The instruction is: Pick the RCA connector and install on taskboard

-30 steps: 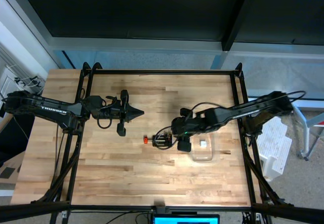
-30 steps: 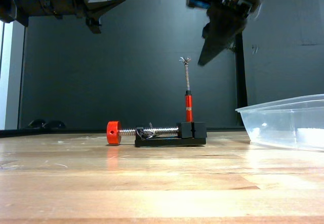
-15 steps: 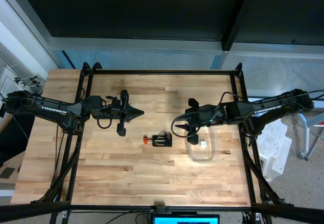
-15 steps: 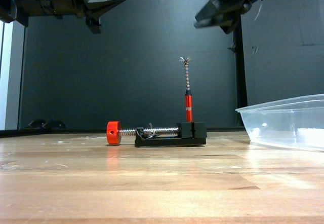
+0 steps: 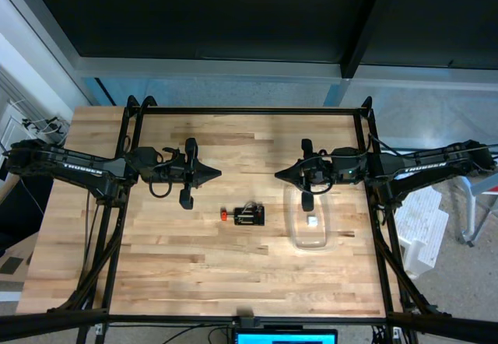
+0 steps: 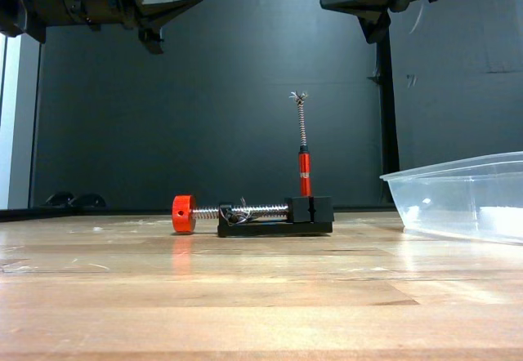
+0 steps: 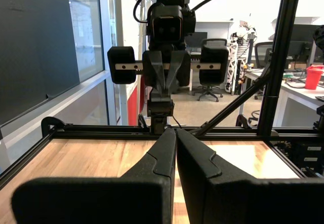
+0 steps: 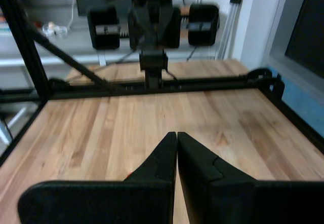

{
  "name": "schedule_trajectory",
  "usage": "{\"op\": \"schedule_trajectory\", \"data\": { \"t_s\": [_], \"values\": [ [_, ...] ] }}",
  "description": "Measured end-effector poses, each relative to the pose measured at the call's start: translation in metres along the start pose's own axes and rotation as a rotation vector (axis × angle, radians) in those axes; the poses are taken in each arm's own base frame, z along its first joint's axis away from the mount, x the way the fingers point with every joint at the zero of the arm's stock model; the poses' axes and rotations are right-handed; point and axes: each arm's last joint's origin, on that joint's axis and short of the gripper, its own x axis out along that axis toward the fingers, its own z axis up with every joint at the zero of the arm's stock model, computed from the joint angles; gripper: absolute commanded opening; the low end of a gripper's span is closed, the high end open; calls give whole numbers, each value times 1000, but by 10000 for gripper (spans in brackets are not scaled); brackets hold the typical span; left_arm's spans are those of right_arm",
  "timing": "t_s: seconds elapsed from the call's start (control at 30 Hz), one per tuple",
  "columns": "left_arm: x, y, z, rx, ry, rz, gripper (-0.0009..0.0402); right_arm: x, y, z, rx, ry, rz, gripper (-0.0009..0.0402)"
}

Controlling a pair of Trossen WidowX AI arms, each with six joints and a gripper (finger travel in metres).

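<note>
The taskboard (image 6: pixel 274 217) is a small black block lying on the wooden table, with a red stub (image 6: pixel 183 213) at its left end; in the high view the taskboard (image 5: pixel 249 216) lies mid-table. The RCA connector (image 6: pixel 303 173), a red barrel with a coiled silvery lead, stands upright in the block's right end. My right gripper (image 5: pixel 278 174) hangs shut and level, high above and behind the board, holding nothing; the right gripper (image 8: pixel 176 134) shows both fingers pressed together. My left gripper (image 5: pixel 218 174) hovers shut to the board's far left, and the left gripper (image 7: pixel 175 131) is empty too.
A clear plastic tray (image 5: pixel 310 246) lies right of the taskboard with a small white piece (image 5: pixel 311 221) inside; the tray wall (image 6: pixel 458 198) shows at the low view's right. A black frame (image 5: pixel 249 111) borders the table.
My right arm rose and drew back to the right, away from the taskboard, and its gripper levelled out. The connector stays standing in the block. The left arm has not moved.
</note>
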Motion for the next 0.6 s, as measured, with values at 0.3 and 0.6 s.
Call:
{"op": "schedule_trajectory", "data": {
  "t_s": [0.3,0.6],
  "values": [
    [0,0,0,0,0,0,0,-6,-8,-6,15,-136,24,0],
    [0,0,0,0,0,0,0,-14,-12,-15,19,-170,15,0]
  ]
}}
